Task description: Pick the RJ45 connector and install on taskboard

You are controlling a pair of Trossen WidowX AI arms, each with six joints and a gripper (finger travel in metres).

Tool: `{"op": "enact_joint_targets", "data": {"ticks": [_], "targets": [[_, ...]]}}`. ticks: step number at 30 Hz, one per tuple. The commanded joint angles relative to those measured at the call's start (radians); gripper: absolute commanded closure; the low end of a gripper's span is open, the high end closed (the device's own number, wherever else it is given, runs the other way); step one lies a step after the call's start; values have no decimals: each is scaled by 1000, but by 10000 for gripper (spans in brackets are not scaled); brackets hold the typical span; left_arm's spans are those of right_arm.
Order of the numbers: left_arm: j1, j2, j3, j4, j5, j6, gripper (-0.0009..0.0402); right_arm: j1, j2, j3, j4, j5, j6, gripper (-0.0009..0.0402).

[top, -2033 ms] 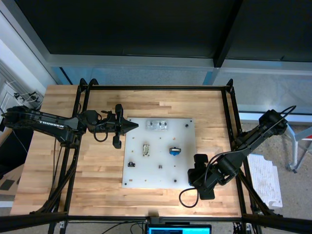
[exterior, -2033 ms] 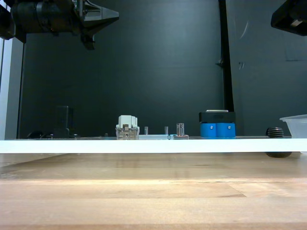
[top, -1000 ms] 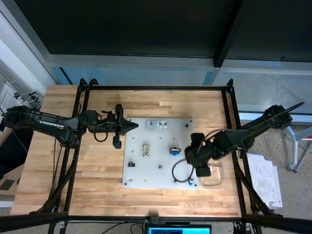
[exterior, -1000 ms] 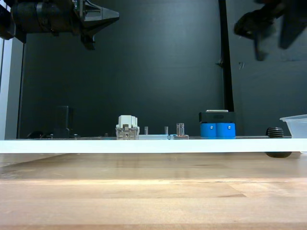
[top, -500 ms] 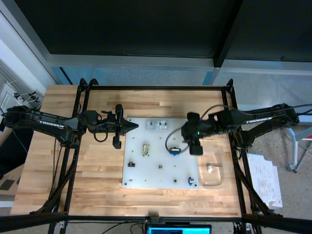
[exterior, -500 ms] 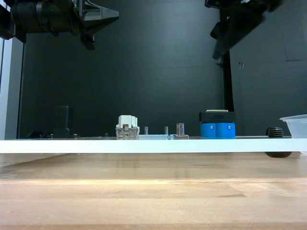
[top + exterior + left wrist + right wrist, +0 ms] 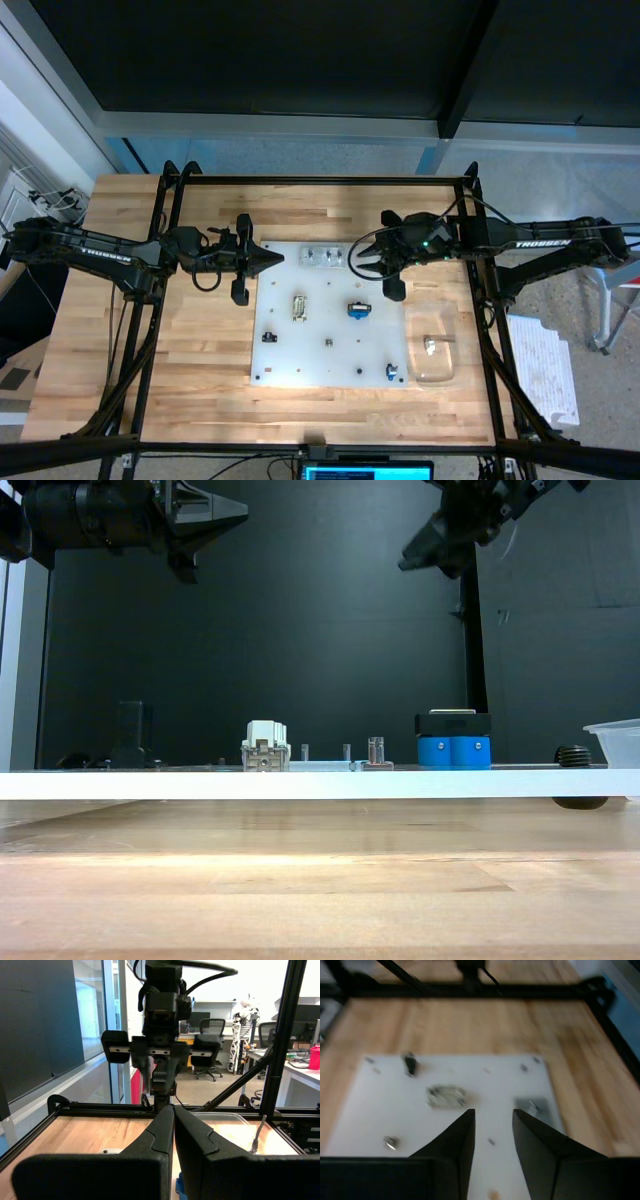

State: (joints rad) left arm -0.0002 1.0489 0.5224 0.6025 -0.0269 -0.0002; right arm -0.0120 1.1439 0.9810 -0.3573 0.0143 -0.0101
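The high camera hangs far above the table's (image 7: 200,380) near edge, looking down and away. It takes in the whole board (image 7: 310,355), with the left gripper (image 7: 272,258) at the board's 11 o'clock and the right gripper (image 7: 375,262) at 1 o'clock.

The low camera sits close at table-top height by the near edge. It looks level along the board (image 7: 300,785), with both grippers high overhead.

The left wrist camera looks level along the left gripper (image 7: 174,1112), jaws together, straight at the right gripper (image 7: 159,1072).

The right wrist camera looks past the right gripper (image 7: 493,1115), jaws parted, down onto the board (image 7: 420,1120).

High, low and right wrist views share the board.
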Motion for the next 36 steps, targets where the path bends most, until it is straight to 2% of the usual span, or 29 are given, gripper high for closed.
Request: {"op": "enact_joint_targets", "data": {"ticks": [1,11,18,22,36], "targets": [[0,0,0,0,0,0,393,-7,-30,-56,110,-9,5,326],[0,0,0,0,0,0,393,-21,-99,-201,387,-18,6,395],[0,0,0,0,0,0,393,-45,-117,-285,559,-19,29,393],[0,0,0,0,0,0,393,-64,-117,-322,647,-69,28,393],[0,0,0,0,0,0,393,-65,-117,-377,807,-68,19,393]]}}
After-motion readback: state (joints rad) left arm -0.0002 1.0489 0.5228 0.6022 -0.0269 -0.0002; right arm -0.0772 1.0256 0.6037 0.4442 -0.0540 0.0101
